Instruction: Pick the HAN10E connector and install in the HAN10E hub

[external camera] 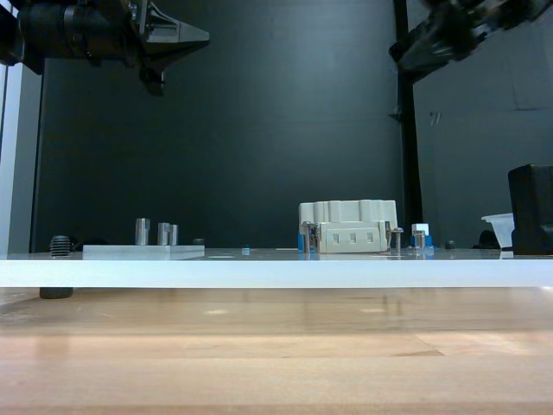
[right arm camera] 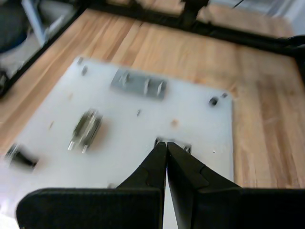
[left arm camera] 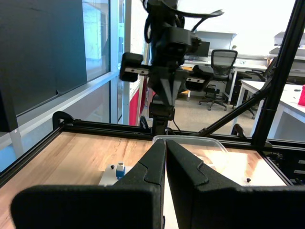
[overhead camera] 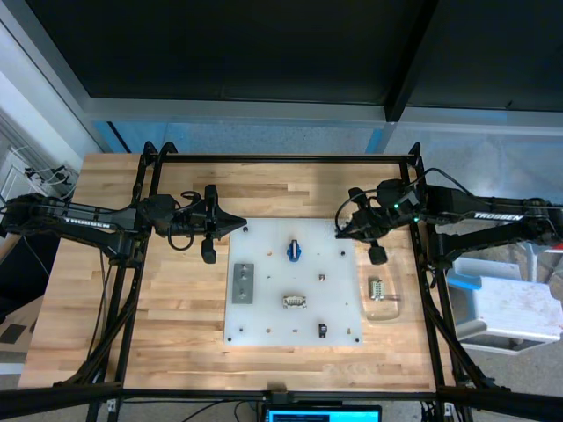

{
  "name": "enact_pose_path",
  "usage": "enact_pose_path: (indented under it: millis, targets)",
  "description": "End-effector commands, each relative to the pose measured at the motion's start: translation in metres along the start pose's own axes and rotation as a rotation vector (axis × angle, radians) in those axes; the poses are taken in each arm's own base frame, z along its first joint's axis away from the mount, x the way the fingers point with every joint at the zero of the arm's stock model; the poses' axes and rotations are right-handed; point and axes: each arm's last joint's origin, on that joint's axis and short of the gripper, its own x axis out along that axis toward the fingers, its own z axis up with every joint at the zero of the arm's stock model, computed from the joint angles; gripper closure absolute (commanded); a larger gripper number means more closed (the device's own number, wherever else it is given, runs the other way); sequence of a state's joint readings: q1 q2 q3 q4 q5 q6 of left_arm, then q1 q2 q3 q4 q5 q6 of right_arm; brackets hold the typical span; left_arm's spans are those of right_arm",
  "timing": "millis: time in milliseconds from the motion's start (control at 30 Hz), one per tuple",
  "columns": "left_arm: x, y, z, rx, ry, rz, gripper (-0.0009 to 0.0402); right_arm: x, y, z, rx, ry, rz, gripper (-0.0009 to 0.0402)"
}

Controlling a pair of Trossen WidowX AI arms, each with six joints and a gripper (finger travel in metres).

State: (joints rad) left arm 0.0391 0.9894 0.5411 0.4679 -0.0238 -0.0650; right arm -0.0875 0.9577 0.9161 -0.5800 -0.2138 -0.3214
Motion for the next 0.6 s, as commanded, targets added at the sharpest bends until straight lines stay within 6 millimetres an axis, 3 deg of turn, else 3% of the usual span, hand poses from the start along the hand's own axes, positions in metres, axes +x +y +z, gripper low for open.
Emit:
enact_pose_path:
  millis: [33,333,600]
  targets:
    - [0.000,0.000,0.000,0.000,0.000,0.000,0.0393,-0.009,0.007,0.003,-0.076,0.089,0.055,0.0393]
    - [0.000,0.000,0.000,0.000,0.000,0.000,0.0393,-0.022,0.029,0.008,-0.294,0.284,0.245,0.0393]
    - [0.000,0.000,0.000,0.000,0.000,0.000,0.0393,-0.017,0.053,0.000,-0.582,0.496,0.356,0.0393]
